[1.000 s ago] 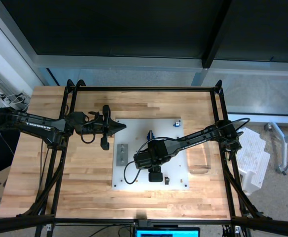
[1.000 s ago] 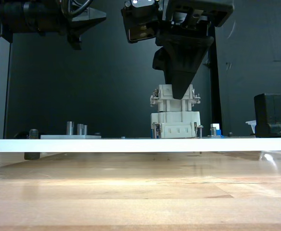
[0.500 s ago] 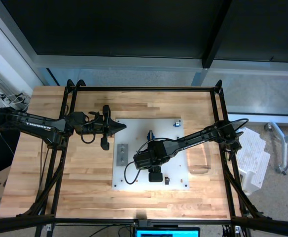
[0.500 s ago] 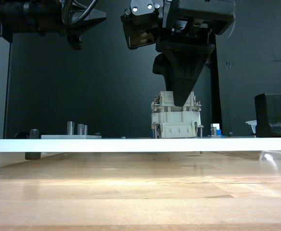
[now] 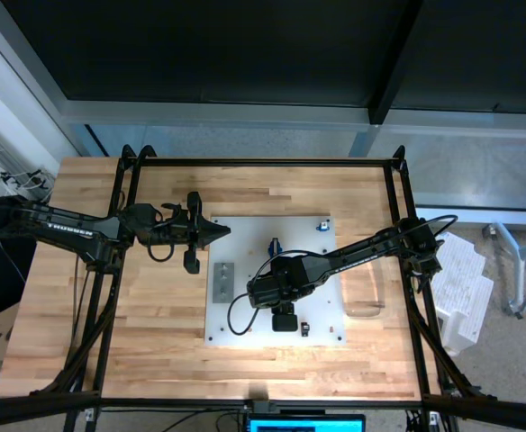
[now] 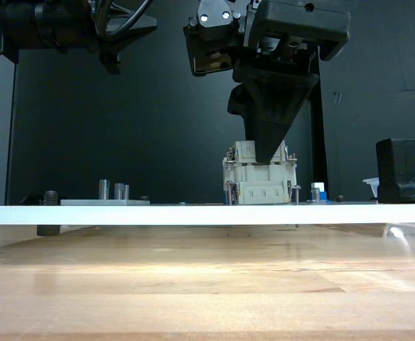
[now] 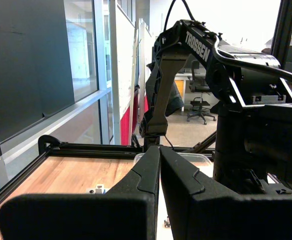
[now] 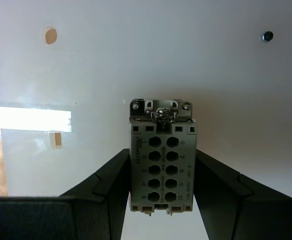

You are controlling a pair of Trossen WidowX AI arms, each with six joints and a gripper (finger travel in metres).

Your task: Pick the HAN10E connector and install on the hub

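While my right gripper (image 6: 266, 158) clamps the HAN10E connector (image 8: 162, 160) down onto the hub (image 6: 259, 190) at mid-frame, I judge seating nearly complete and release outstanding; left gripper (image 5: 216, 231), fingers together, idles left of centre.

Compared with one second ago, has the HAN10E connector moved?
Yes. The HAN10E connector has gone down onto the hub, which has not moved on the board. The right gripper holds it there; the left gripper hangs parked at the board's left edge.

Matt beige plastic HAN10E connector (image 8: 161, 165), glossy white board (image 8: 136, 60), grained wood table (image 5: 155, 324)
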